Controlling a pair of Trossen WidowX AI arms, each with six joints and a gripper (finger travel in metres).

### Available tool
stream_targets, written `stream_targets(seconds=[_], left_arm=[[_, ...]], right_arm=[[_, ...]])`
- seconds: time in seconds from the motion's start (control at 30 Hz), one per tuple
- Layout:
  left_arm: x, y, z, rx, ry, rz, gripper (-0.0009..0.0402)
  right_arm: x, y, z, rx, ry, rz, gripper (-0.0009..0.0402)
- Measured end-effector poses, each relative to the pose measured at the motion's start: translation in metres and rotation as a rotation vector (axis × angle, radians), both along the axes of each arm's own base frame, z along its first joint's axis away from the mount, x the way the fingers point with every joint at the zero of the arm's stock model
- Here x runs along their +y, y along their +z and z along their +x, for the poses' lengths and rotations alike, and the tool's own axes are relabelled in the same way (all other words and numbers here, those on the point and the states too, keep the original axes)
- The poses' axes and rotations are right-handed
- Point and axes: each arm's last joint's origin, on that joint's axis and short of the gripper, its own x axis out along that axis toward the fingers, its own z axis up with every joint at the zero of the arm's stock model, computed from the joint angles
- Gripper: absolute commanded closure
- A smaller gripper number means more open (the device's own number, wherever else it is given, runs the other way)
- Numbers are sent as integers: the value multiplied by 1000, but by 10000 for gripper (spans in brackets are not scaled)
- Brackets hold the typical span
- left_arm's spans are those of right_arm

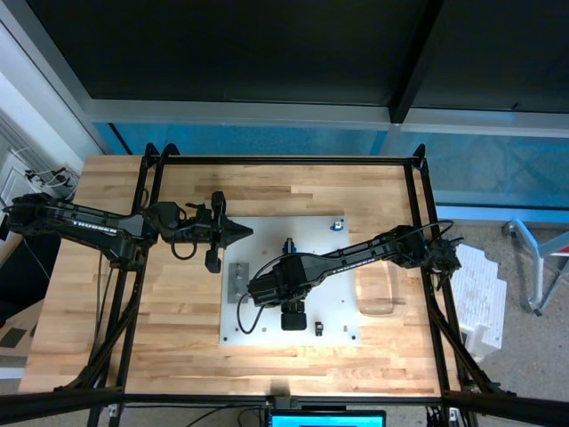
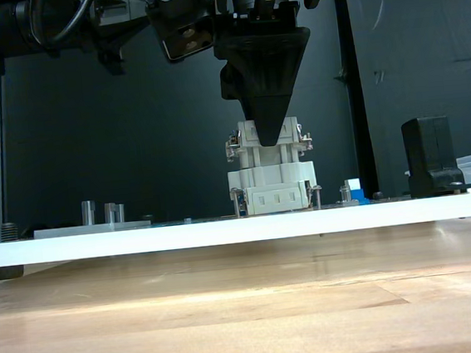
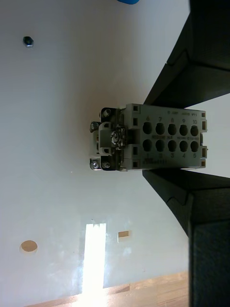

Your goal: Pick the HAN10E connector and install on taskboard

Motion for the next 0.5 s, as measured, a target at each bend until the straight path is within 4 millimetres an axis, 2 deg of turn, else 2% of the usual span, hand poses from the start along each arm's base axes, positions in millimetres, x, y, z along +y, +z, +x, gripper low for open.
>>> stream_targets(seconds=[0.5], left_arm=[[0, 0, 0, 0, 0, 0, 392]], right_arm=[[3, -1, -1, 1, 9, 3, 350]])
